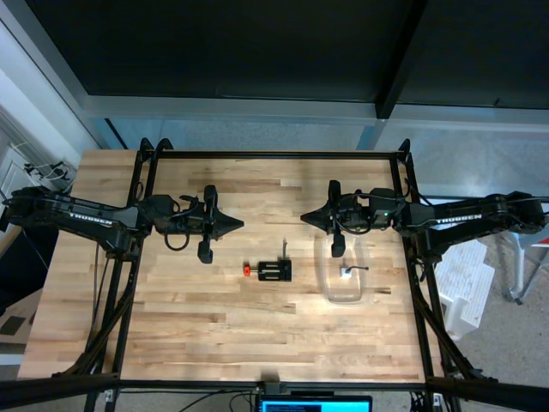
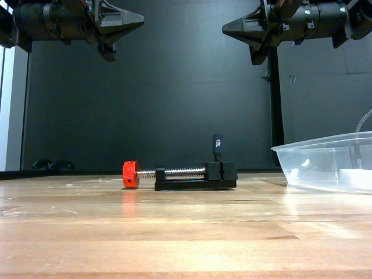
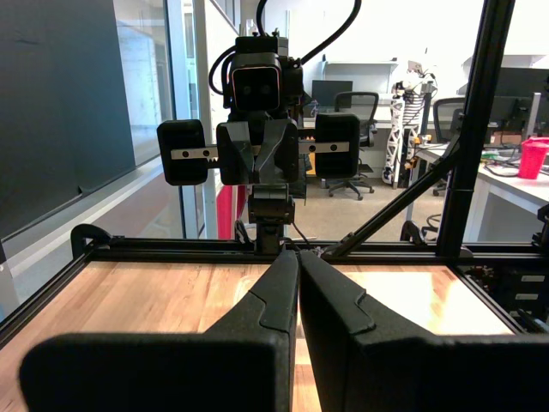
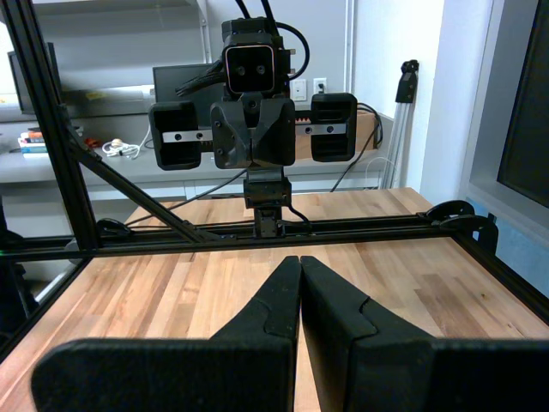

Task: Pick the USB-C connector and install on taskboard

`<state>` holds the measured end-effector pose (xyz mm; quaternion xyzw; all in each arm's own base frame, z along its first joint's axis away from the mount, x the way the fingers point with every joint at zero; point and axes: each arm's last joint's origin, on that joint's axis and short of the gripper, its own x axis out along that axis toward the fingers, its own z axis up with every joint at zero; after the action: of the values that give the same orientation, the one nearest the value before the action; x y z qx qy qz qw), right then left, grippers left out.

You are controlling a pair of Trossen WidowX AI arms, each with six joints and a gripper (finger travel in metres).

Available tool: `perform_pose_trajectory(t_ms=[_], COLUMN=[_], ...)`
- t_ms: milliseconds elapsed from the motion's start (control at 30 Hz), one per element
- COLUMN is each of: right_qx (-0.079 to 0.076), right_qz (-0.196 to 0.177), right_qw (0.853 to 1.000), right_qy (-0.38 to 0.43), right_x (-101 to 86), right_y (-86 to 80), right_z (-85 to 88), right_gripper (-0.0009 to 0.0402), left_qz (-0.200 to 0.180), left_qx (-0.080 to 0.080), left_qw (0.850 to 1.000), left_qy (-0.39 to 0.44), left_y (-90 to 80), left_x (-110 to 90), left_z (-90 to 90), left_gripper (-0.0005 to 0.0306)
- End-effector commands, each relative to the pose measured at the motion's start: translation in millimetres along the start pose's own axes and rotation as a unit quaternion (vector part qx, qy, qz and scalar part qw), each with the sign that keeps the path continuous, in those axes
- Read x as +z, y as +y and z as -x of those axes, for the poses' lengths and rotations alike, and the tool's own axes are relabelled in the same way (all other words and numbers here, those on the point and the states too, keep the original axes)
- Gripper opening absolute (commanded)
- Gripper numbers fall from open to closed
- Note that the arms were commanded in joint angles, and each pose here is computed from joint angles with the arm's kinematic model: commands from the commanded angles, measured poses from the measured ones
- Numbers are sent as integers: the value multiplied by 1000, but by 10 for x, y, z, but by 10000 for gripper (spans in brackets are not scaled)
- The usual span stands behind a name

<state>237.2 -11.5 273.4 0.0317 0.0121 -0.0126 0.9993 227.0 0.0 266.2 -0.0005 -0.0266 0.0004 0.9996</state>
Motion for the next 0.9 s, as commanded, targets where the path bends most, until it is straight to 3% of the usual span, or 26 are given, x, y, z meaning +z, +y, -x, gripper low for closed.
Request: perform_pose_trajectory(t_ms=[33, 400, 567, 900], right_qx=[0, 0, -1, -5], right_qz=[0, -1, -19, -22], right_qw=[1000, 1000, 1000, 987], right_qy=[0, 0, 9, 160], right_x=[1, 1, 13, 147], right_y=[-1, 0, 2, 50], right_z=[-1, -1, 12, 67], right_gripper=[0, 0, 0, 0], left_qz=[0, 0, 0, 0], left_qx=[0, 0, 0, 0], left_qw=[1000, 1000, 1000, 1000], left_qy=[0, 0, 0, 0], left_y=[0, 0, 0, 0], left_x=[2, 2, 2, 2], left_z=[0, 0, 0, 0], left_gripper=[0, 0, 0, 0])
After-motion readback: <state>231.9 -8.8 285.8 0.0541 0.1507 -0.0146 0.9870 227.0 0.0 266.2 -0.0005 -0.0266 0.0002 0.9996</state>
